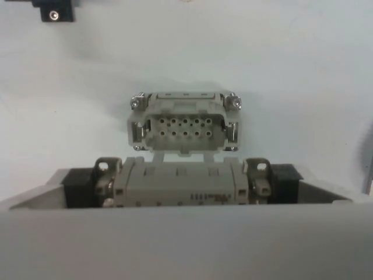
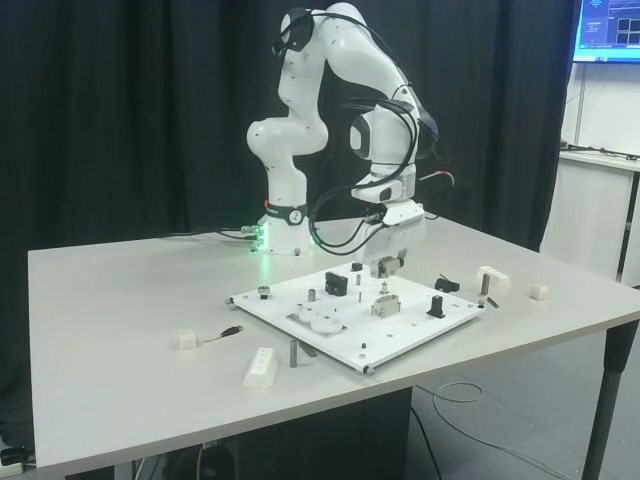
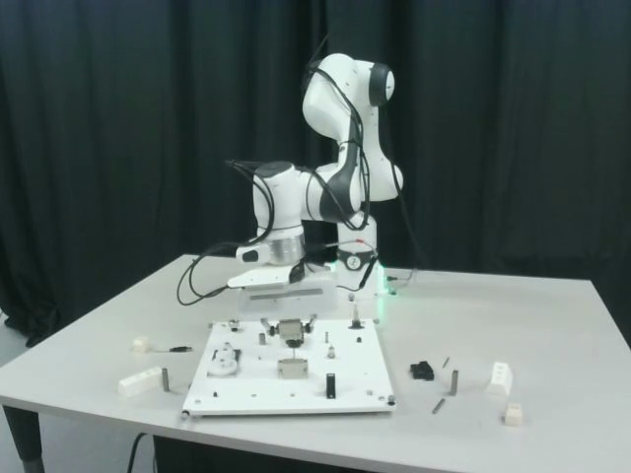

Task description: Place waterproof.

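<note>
Pincer (image 1: 182,188) grips a grey multi-pin connector (image 1: 180,185) across its ends, black fingers (image 1: 78,188) clamped on both sides, low in the wrist frame. Just above it in that frame, a matching socket (image 1: 184,125) sits on the white board (image 3: 296,389), mid-frame on the grey surface (image 3: 552,335) in the second room view.

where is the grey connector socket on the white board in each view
Wrist view: the connector socket sits mid-picture on the white board, just beyond the connector held in the gripper.
First room view: the connector socket stands mid-board, directly below the gripper.
Second room view: the connector socket is near the board's middle, under the gripper.
Shared landmark: the held connector hanging right above it.
</note>
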Controlling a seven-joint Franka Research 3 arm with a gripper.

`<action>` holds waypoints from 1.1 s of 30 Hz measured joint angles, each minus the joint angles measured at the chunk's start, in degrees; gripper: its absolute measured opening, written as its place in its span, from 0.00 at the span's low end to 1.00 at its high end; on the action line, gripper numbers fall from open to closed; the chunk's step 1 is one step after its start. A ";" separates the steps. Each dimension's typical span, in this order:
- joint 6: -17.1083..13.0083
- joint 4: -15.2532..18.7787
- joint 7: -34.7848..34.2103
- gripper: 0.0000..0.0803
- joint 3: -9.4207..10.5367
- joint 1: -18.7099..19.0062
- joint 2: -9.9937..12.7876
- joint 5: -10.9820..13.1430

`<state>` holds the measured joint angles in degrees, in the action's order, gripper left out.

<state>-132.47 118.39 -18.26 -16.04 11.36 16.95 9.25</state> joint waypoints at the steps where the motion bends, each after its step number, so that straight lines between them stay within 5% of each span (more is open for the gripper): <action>1: 0.00 0.00 0.00 0.77 0.00 0.00 0.00 -0.02; 16: -0.03 0.00 -1.16 0.77 0.75 1.89 0.12 0.66; 33: -3.92 -1.00 -13.26 0.77 5.64 9.06 1.98 3.31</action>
<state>-136.40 117.39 -31.52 -10.40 20.42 18.93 12.56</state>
